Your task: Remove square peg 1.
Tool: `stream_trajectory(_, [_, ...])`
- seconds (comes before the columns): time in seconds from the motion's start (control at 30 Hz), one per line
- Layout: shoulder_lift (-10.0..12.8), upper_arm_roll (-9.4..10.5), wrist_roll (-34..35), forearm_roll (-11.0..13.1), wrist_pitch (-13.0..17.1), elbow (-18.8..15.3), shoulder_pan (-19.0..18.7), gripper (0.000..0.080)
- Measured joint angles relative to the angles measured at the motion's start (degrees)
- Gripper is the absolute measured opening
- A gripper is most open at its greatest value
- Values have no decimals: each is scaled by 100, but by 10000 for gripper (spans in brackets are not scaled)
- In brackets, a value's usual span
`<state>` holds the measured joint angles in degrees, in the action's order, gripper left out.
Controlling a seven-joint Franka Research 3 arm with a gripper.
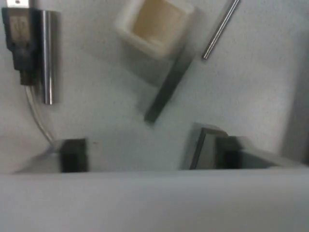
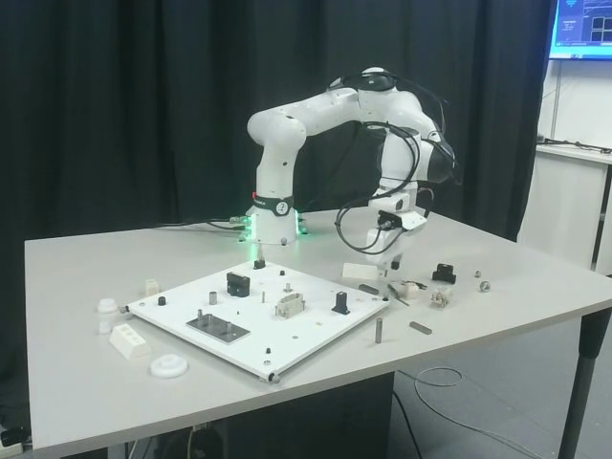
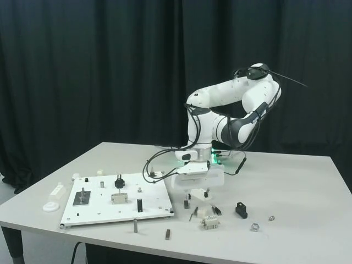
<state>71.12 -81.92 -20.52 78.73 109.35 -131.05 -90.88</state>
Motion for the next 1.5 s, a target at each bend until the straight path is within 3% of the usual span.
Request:
stream_trajectory(0.13, [-5, -23, 23, -21, 0, 8, -4, 537])
stream_trajectory(0.17, [-8, -30, 28, -30, 0, 9, -5, 735])
stream_trajectory(0.33, [-26, -66, 50, -65, 0, 16, -9, 735])
stream_trajectory(0.37, [-28, -75, 51, -71, 0, 16, -10, 783])
stream_trajectory(1.17, [-37, -142, 93, -171, 8, 16, -21, 800])
stream_trajectory(1.5, [-37, -246, 91, -456, 325, 16, 108, 800])
